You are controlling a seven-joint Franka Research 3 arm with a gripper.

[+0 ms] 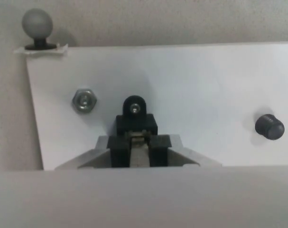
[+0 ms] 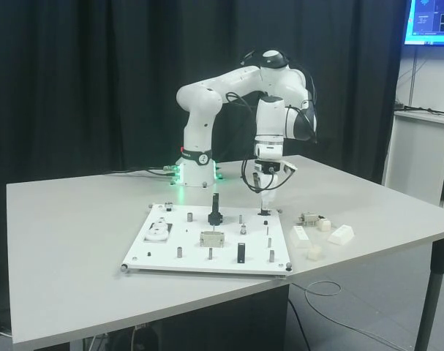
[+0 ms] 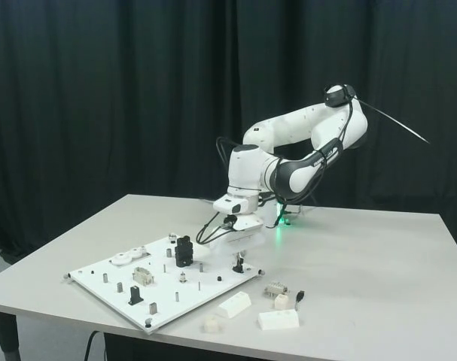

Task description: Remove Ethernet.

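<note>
My gripper [image 1: 139,151] hangs low over the far right corner of the white board [image 1: 205,85], straight above a small black mount [image 1: 134,116] with a screw in its top. The two black fingers [image 1: 119,151] stand close together with a pale Ethernet plug [image 1: 139,138] pinched between them, right at the mount. In the first room view the gripper [image 2: 265,203] points straight down onto the mount [image 2: 265,213] on the board [image 2: 163,252]. From the second room view the gripper [image 3: 236,252] sits just over the mount [image 3: 238,265].
Near the mount are a hex nut [image 1: 84,100], a black peg [image 1: 269,126] and a grey ball knob [image 1: 37,23] at the board's corner. A black fixture [image 2: 214,216] and several pegs stand on the board. White blocks [image 2: 342,234] and small connectors [image 3: 275,289] lie beside it.
</note>
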